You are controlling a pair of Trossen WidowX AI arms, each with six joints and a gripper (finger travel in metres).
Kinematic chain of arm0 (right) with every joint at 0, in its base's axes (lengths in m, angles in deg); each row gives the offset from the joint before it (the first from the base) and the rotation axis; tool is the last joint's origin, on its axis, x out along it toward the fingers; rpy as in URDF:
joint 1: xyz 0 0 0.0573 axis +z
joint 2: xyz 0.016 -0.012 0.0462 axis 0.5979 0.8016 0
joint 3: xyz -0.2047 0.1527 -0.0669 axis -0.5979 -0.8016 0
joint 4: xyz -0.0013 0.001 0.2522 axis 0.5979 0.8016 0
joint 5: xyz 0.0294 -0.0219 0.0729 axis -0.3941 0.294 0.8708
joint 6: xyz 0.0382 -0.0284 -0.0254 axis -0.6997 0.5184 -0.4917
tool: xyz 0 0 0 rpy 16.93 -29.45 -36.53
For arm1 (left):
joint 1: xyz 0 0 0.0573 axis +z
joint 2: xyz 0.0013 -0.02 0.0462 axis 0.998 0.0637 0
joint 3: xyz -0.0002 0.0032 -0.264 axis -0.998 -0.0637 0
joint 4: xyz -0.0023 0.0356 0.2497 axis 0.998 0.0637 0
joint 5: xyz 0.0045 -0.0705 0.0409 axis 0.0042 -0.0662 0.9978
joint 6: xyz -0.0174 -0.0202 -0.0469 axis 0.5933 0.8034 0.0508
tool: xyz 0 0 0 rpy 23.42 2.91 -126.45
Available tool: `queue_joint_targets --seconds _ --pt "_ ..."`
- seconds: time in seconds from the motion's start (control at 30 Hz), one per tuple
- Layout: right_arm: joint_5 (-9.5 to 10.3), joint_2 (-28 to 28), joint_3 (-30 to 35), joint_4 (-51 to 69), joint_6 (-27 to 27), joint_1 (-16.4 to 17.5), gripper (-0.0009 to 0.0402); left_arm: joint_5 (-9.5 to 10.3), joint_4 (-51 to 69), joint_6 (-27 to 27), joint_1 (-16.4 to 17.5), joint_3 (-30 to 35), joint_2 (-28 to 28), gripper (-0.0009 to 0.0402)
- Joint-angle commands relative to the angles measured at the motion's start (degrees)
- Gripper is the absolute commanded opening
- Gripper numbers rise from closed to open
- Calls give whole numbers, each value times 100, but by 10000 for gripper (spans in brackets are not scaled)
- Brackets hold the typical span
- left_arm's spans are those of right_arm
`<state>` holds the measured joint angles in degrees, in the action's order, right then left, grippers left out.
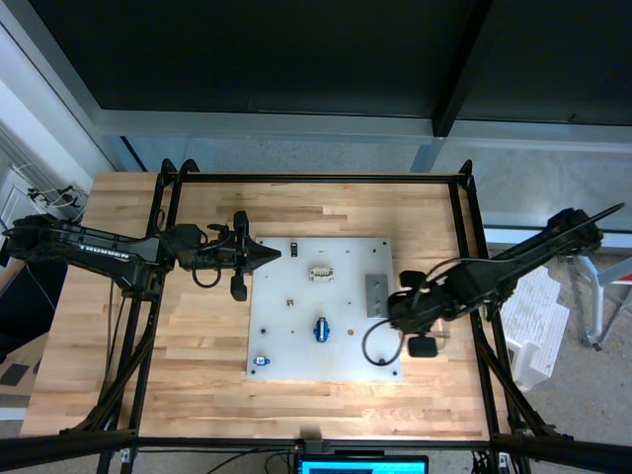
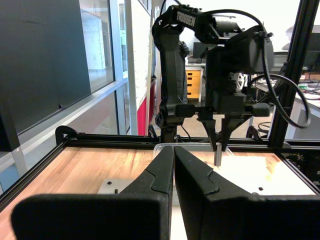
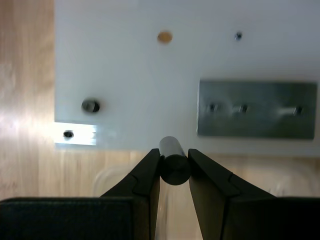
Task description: Remove the 16mm cylinder and place in the container
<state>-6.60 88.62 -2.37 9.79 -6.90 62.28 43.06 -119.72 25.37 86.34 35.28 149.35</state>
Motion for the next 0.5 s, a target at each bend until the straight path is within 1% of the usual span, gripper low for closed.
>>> queue_joint_targets --seconds 0.03,0.27,0.5 --pt "-2 -378 -393 4 -122 74 4 -2 0 -2 0 2 2 0" --pt "-4 -1016 -1073 7 -179 170 4 0 0 -2 0 2 2 0" --pt "-9 -1290 -1414 0 -289 186 10 -2 0 -2 0 2 2 0"
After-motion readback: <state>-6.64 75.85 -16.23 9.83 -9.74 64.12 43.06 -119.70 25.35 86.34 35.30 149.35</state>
